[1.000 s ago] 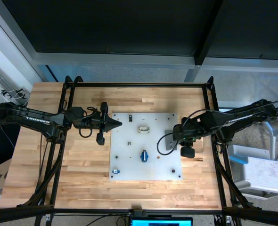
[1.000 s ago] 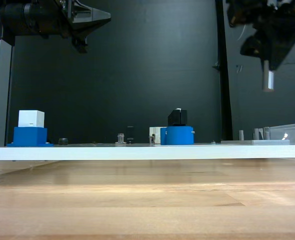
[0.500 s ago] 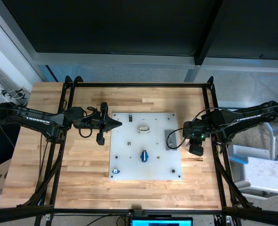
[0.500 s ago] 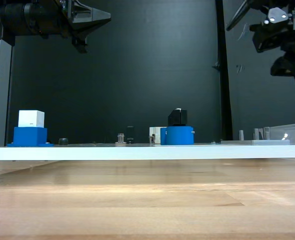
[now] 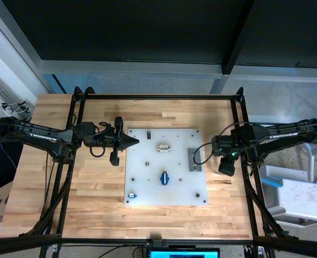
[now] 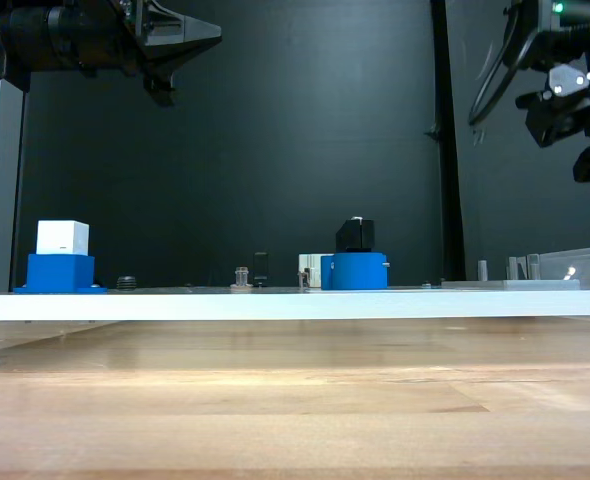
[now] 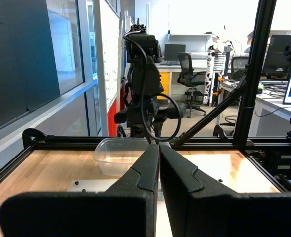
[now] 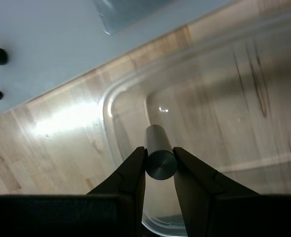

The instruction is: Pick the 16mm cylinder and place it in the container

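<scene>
RIGHT ARM OVER THE TRAY: The jaws of the right gripper (image 8: 159, 154) are drawn in narrow on the 16mm cylinder (image 8: 157, 140). The short dark-grey peg is gripped by its sides, with its flat end toward the wrist camera. It hangs over the container (image 8: 107, 106), a clear tray with rounded corners lying on the bench (image 8: 61, 143). The peg sits inside the line of the rim near one rounded corner, and wood grain shows through the tray's clear floor. The low view shows this gripper raised well above the tray's wall. Just beyond that corner runs the edge of the white board (image 8: 47, 39), with a grey plate (image 8: 130, 10) at its margin. The high view shows the arm reaching in over bare bench off the board's right side. The left gripper (image 7: 159, 148) is held high at the board's left edge, its jaws pressed together on nothing, well apart from the tray. A blue upright part (image 5: 164, 177) stands near mid-board, apart from both arms.
</scene>
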You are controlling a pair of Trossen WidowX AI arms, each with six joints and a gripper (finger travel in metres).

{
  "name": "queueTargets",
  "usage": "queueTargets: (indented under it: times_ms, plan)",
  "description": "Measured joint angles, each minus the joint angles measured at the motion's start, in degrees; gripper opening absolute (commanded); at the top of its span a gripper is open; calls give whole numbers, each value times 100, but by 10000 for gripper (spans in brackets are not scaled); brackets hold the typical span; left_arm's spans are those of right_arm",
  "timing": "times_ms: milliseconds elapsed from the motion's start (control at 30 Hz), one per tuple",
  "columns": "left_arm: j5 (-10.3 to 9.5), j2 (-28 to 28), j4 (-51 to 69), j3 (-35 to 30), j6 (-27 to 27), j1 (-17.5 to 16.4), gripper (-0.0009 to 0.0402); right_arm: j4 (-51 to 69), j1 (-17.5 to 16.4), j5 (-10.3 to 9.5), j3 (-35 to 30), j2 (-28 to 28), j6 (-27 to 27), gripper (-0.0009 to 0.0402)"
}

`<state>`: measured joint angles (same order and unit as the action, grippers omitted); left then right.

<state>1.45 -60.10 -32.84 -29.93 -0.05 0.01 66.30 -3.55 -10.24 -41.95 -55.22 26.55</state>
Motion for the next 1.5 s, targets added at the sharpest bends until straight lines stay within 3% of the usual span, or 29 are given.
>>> queueTargets:
  times_ms: [367,667,900,1000,1200,1500]
  plan:
    - [-2,0,2,-2,0,0,0,-553,208,-181,446,0,-4,77]
    - [0,0,2,-2,2,0,0,-876,208,-195,669,-2,22,102]
    - [0,0,2,-2,0,0,0,-962,210,-116,691,-2,11,126]
    - [-2,0,0,-2,2,0,0,-968,210,11,691,-4,7,133]
    - [-2,0,0,0,0,0,0,-953,208,11,647,-4,7,140]
    - [-2,0,2,0,2,0,0,-590,208,17,42,37,-33,139]
